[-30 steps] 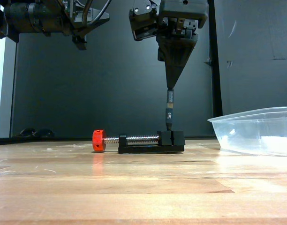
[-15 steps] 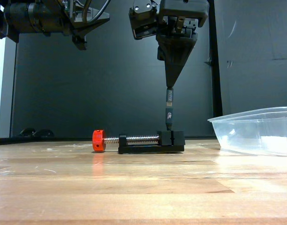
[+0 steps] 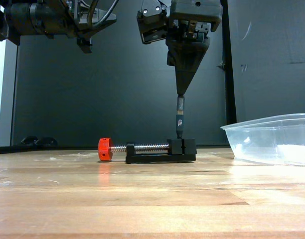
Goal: Pick the USB-C connector and install on taskboard
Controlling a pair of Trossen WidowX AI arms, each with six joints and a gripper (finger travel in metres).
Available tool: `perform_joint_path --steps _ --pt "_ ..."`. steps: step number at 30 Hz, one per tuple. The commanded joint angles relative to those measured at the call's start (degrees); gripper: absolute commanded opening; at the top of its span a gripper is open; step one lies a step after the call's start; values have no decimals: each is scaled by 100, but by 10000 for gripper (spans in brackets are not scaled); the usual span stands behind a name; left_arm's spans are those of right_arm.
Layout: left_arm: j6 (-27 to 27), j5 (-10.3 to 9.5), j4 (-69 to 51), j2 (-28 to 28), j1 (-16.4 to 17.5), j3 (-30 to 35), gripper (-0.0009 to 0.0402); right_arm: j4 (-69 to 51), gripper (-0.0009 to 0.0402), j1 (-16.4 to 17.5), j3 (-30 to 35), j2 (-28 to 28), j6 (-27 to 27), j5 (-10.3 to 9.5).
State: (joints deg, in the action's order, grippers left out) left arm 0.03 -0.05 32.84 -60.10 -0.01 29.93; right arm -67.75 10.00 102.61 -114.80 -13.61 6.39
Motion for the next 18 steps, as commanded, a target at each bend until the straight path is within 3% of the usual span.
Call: perform_joint_path --steps 1,18 --pt "0 2 0 0 0 2 0 0 0 0 -26 -4 -4 -44" --pt "0 2 0 0 0 2 0 83 0 -13 -37 -4 61 -35"
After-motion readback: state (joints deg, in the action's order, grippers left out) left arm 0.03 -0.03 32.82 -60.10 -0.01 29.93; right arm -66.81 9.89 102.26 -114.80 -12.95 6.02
